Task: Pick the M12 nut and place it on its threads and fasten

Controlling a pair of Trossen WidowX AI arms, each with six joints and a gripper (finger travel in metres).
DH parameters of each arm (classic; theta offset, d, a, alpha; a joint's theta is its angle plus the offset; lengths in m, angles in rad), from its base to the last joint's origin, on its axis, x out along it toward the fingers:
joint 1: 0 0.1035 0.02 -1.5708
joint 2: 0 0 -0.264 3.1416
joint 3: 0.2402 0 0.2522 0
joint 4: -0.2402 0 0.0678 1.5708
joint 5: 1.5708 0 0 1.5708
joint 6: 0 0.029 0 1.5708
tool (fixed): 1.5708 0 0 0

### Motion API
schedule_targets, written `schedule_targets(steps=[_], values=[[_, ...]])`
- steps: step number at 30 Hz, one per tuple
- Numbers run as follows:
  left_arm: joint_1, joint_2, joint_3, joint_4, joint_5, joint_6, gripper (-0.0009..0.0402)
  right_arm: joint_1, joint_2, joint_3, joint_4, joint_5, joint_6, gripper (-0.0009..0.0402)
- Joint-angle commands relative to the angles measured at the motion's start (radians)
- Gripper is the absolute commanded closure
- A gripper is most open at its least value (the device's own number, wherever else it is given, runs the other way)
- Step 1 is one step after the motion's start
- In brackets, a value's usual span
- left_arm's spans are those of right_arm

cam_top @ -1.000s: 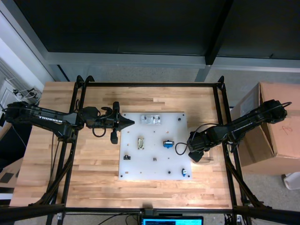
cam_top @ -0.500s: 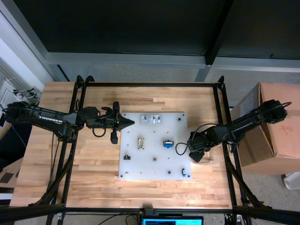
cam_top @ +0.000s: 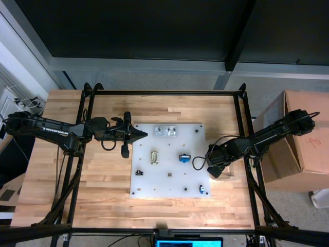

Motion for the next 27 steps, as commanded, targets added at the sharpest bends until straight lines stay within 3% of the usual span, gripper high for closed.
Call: schedule_targets(steps=[1,14,27], values=[[0.000,0.000,0.000,0.000,0.000,0.000,0.0393,0.001,0.000,0.000,0.000,0.000,-0.008,0.0326],[0.000,0.000,0.000,0.000,0.000,0.000,0.0393,0.002,-0.034,0.003,0.000,-0.021,-0.097,0.0330],[0.000,0.000,0.000,0.000,0.000,0.000,0.0393,0.002,-0.087,0.101,-0.135,-0.023,-0.420,0.0331]])
